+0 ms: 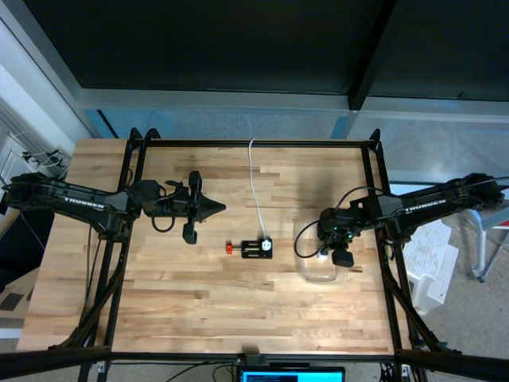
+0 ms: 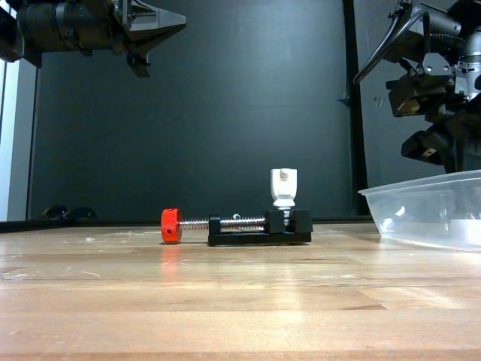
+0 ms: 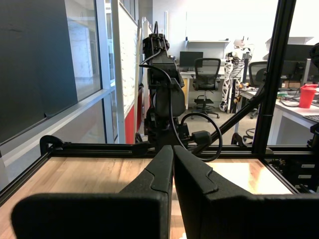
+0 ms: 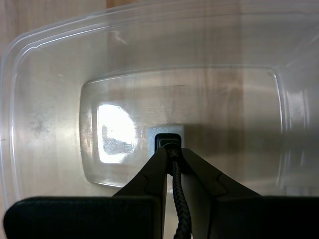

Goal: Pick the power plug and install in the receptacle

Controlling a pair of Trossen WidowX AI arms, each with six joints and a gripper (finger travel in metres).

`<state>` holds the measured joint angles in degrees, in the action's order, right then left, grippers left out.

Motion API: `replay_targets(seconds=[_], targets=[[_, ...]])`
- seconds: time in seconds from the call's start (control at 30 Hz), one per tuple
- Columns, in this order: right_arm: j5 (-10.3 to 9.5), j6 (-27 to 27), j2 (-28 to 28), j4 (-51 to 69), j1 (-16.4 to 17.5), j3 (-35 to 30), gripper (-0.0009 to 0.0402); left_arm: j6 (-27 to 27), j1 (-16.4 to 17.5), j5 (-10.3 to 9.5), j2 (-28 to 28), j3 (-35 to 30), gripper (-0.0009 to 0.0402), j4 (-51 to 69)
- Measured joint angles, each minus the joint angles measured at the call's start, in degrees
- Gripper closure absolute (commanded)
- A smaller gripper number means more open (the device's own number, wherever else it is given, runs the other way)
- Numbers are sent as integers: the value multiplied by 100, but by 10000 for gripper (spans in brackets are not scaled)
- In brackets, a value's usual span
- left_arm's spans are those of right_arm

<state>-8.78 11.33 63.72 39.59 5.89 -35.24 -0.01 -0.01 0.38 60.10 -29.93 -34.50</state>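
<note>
- Over tray (image 4: 30,64) at right: right gripper (image 4: 172,153) pinched shut on power plug (image 4: 168,140); tip-only grip, may twist as you lift.
- High left: left gripper (image 1: 219,208) closed, empty.
- Centre bench (image 1: 159,302): receptacle (image 2: 283,184) in vise (image 2: 259,228); tilted plug would jam.

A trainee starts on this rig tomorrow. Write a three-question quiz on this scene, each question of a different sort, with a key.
1. True or false: the right tool is shut on the power plug, over the clear tray.
2. Where is the receptacle? A. in the right tool; B. clamped in the black vise on the table; C. inside the clear tray.
3. Fill in: the left tool, raised over the table's left side, is ___ and holds nothing.
Key: 1 true; 2 B; 3 shut.
</note>
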Motion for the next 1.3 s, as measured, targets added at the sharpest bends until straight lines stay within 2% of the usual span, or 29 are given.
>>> replay_targets(seconds=[0.4, 0.63, 0.7, 0.8, 0.87, 1.0, 1.13, 1.3], targets=[[17, 17, -79, 101, 0, -105, 393, 0, 0, -2, 0, -2, 393, -2], [24, -50, -116, 649, 0, -614, 393, 0, 0, 0, 0, 0, 393, 0], [177, -105, -116, 859, 0, -839, 393, 0, 0, -2, 0, -2, 393, -2], [625, -223, -118, 1281, 11, -1209, 393, 0, 0, -2, 0, -2, 393, -2], [774, -315, -109, 1550, 15, -1434, 393, 0, 0, 0, 0, 0, 393, -2], [811, -334, -31, 1910, 55, -1827, 393, 0, 0, -2, 0, 0, 393, -2], [1224, -313, 96, 2199, 173, -2162, 393, 0, 0, -2, 0, -2, 393, -2], [1231, -289, 369, 2334, 205, -2481, 393, 0, 0, -2, 0, 0, 393, 0]])
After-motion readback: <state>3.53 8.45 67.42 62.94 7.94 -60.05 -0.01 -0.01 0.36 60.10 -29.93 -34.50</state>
